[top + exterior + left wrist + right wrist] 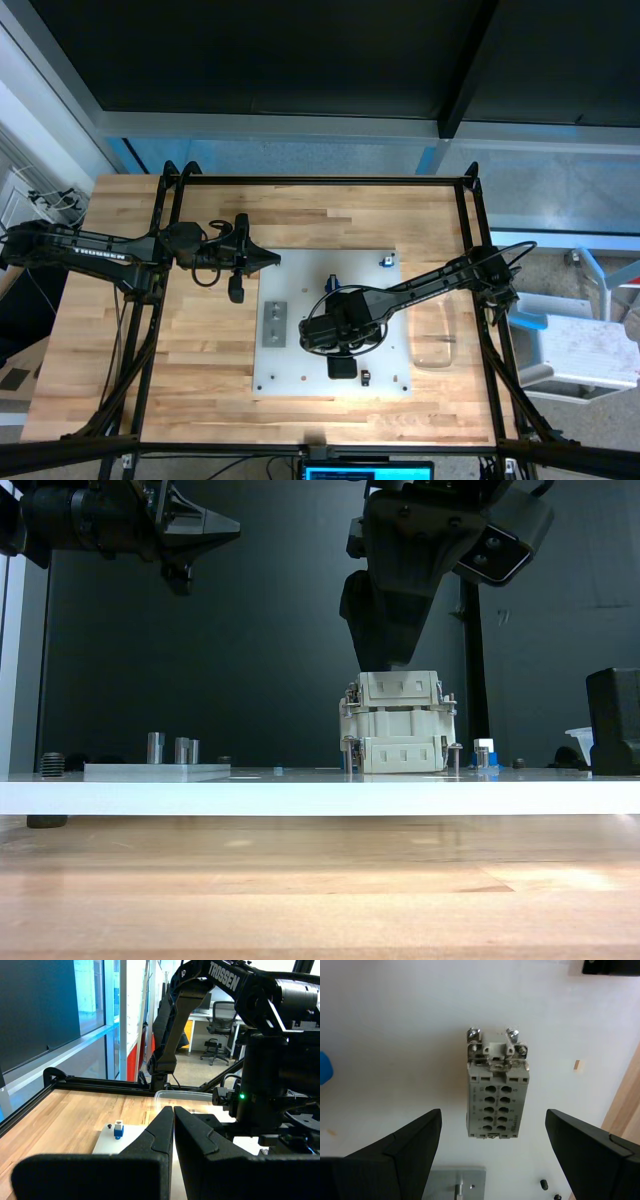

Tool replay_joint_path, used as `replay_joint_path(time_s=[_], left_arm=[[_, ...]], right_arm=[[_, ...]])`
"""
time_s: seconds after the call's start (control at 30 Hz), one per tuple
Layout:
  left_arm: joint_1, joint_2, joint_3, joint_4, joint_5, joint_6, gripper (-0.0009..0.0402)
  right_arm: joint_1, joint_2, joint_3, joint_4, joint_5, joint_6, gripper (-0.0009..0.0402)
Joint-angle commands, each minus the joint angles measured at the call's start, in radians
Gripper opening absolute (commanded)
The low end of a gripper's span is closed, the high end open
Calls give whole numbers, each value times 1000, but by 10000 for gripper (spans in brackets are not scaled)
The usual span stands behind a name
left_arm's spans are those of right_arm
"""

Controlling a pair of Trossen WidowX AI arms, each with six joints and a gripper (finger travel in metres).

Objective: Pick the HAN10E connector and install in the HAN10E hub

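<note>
Note HAN10E connector (400, 690) stacked on HAN10E hub (403, 752), prob. mated. See R hand (493, 1112) released, hovering just above; L hand (173, 1115) clenched, empty, parked over counter (100, 330) left of plate (300, 375). Left to do: confirm seating, retract.

The off-white HAN10E connector (400, 692) sits level and square on top of the beige HAN10E hub (402, 755). Its upper face shows 10 dark contact holes in 2 rows of 5, with 2 silvery screws at 1 end. The hub lies flat near the white plate's (200, 795) middle.
</note>
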Motion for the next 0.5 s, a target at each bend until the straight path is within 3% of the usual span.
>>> replay_joint_path(time_s=[0.03,0.5], left_arm=[[0,0,0,0,0,0,0],[0,0,0,0,0,0,0]], right_arm=[[1,-21,3,2,9,2,293],[6,-75,3,9,7,6,293]])
